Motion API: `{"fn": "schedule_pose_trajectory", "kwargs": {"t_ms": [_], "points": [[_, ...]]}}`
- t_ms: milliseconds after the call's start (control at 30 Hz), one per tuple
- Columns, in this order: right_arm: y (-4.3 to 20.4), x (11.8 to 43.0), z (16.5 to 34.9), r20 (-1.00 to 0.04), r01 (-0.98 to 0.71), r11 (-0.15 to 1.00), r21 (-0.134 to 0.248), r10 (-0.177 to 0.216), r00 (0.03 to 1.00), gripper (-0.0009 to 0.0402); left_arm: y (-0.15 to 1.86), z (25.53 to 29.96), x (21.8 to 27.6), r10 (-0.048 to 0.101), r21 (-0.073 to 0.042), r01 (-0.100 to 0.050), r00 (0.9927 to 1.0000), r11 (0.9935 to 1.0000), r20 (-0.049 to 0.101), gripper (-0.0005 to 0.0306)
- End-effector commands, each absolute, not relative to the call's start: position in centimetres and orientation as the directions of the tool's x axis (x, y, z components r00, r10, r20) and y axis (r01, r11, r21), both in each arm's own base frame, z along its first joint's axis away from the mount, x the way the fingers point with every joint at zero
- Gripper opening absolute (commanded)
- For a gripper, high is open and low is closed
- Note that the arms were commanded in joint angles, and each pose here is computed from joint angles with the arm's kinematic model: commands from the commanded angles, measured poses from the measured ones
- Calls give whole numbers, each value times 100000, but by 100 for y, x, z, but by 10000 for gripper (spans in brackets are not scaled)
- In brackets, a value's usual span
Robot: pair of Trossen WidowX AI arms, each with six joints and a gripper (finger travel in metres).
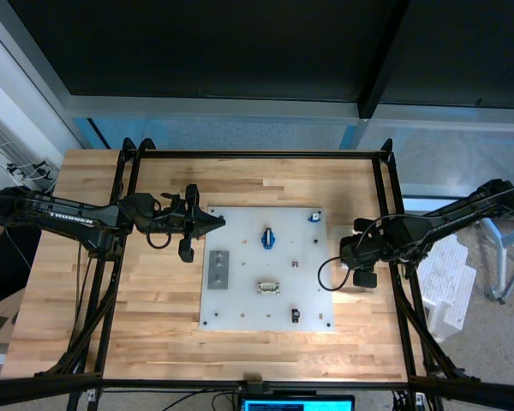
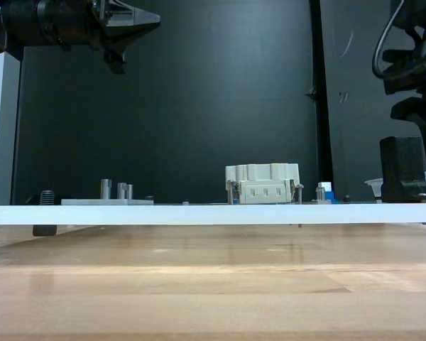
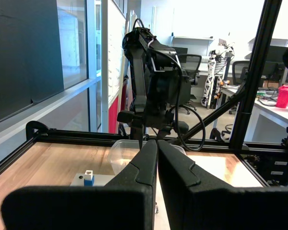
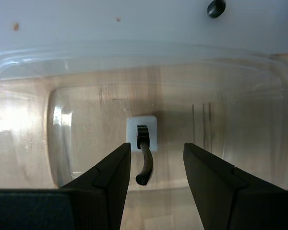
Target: Pick the USB connector and install on taskboard
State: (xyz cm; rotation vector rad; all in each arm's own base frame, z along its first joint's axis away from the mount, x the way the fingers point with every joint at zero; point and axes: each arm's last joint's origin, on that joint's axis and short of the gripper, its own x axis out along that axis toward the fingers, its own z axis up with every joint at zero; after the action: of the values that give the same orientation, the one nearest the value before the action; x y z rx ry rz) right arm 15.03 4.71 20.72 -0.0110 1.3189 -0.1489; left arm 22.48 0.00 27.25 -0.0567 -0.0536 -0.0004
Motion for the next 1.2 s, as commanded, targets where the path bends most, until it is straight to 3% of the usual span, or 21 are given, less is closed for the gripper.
{"fn": "schedule_pose_trajectory", "kwargs": {"t_ms": [33, 433, 733, 967, 1200], "points": [[484, 1529, 2033, -96854, 9775, 99078, -9380, -11354, 22145, 149, 0, 2724, 2249, 76, -5621, 225, 99856, 99842, 5357, 0], [505, 1592, 1962, -97277, 8062, 99113, -10569, -11987, 19839, 149, 1, 2724, 2249, 114, -5621, 187, 99856, 99842, 5357, 0], [511, 1608, 1949, -97335, 7940, 99298, -8764, -10231, 20523, 149, 0, 2724, 2249, 76, -5621, 225, 99856, 99842, 5357, 0], [517, 1621, 1829, -97347, 7893, 99404, -7519, -9033, 21024, 149, 0, 2726, 2249, 38, -5619, 265, 99854, 99842, 5395, 0], [509, 1608, 1820, -97575, 9022, 99281, -7867, -9523, 19707, 149, 0, 2726, 2248, 76, -5621, 230, 99852, 99842, 5433, 0]]}}
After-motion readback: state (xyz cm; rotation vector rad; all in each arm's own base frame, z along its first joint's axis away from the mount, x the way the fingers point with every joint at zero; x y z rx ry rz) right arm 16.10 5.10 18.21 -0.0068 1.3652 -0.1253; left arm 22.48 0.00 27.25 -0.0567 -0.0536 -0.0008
